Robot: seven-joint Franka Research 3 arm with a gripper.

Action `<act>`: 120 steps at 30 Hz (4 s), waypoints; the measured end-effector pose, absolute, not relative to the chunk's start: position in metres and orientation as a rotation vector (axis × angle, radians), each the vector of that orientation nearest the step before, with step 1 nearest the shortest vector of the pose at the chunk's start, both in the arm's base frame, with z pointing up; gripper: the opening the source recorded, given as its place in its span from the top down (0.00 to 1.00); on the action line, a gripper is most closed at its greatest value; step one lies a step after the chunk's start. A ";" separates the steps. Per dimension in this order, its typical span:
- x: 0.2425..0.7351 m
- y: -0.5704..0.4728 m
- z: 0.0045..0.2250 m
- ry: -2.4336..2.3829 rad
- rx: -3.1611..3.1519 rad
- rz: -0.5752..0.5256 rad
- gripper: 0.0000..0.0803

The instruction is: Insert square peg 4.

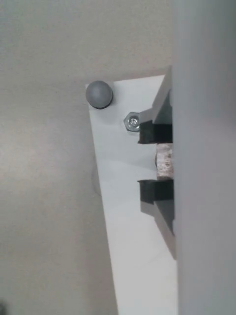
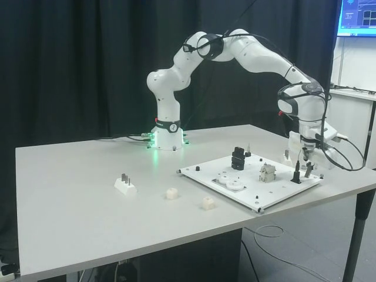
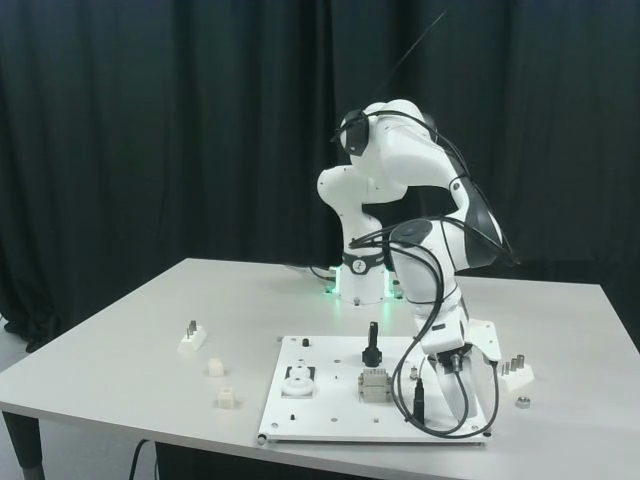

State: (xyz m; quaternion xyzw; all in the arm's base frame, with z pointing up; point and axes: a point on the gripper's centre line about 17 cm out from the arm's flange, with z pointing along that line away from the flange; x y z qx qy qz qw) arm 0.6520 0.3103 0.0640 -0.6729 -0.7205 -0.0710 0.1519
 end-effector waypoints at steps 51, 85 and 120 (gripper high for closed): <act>0.652 0.307 0.064 -2.016 -1.863 -0.266 0.81; 0.653 0.299 0.063 -2.004 -1.868 -0.266 0.81; 0.650 0.302 0.063 -2.078 -1.797 -0.273 0.57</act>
